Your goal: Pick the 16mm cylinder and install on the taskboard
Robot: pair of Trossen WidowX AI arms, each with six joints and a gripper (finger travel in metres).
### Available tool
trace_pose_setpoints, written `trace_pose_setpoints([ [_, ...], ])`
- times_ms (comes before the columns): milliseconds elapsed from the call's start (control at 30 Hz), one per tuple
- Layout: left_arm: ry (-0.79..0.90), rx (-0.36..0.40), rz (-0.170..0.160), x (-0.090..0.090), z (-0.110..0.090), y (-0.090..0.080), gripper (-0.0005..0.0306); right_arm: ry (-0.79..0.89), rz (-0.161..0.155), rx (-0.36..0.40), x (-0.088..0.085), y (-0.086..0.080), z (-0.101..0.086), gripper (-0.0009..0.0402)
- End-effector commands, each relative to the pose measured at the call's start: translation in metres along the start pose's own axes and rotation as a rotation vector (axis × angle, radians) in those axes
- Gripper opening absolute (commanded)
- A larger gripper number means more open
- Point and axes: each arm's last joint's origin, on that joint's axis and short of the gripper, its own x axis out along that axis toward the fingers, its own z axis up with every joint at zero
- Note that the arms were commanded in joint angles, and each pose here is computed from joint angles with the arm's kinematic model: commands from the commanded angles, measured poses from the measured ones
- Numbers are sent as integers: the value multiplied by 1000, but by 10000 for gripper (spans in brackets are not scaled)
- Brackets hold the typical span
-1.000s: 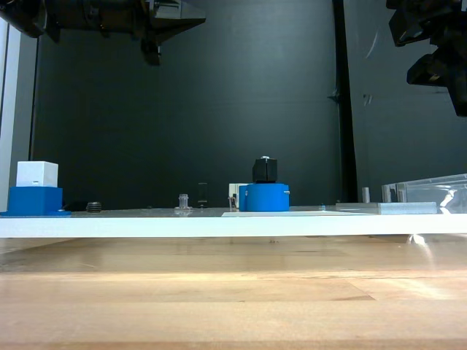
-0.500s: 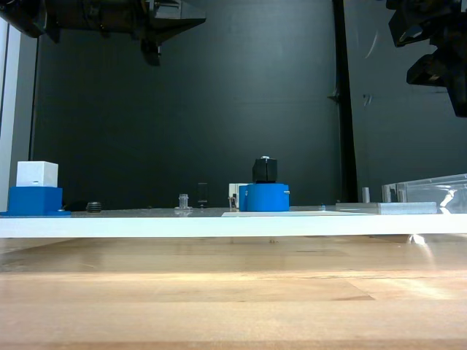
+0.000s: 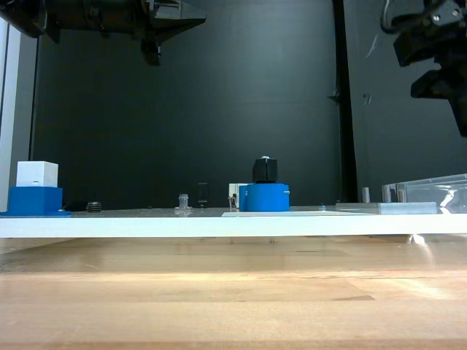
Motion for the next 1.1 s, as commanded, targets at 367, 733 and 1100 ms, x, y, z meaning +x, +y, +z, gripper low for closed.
trace_pose_setpoints([
  [367,-1,0,0,0,0,0,1,10,-5,24,38,-2,-12,0],
  [733,-1,0,0,0,0,0,1,10,2,26,61,-3,-21,0],
  [1100,0,0,0,0,0,0,1,21,-3,24,64,-3,-21,0],
])
